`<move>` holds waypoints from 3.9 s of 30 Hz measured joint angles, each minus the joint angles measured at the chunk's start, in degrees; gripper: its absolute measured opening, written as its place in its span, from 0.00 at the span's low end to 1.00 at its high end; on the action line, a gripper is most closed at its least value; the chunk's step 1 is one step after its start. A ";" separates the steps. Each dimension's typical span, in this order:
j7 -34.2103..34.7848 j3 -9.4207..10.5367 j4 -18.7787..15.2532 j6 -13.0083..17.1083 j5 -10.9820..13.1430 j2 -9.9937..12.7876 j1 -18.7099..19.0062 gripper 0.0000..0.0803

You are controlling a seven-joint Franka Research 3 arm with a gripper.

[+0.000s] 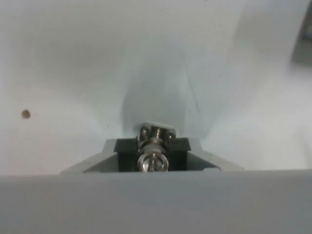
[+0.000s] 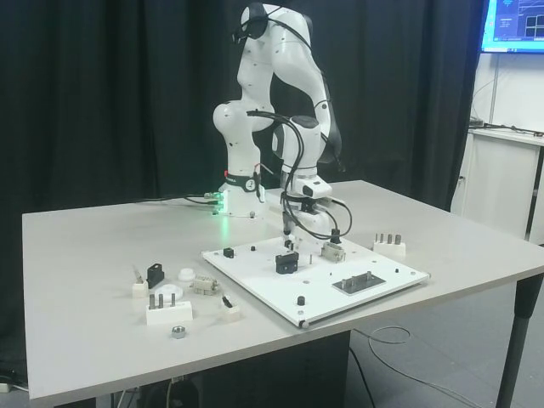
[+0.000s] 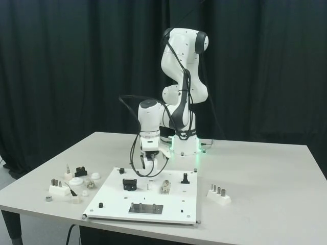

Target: Insert BNC.

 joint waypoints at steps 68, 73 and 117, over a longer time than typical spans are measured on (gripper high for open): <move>3.78 0.32 0.38 -0.56 5.14 0.58 -0.92 0.15; 7.15 0.33 0.44 -0.81 6.70 0.58 -1.17 0.15; 33.74 -0.26 -0.05 -1.05 17.88 0.42 -1.89 0.15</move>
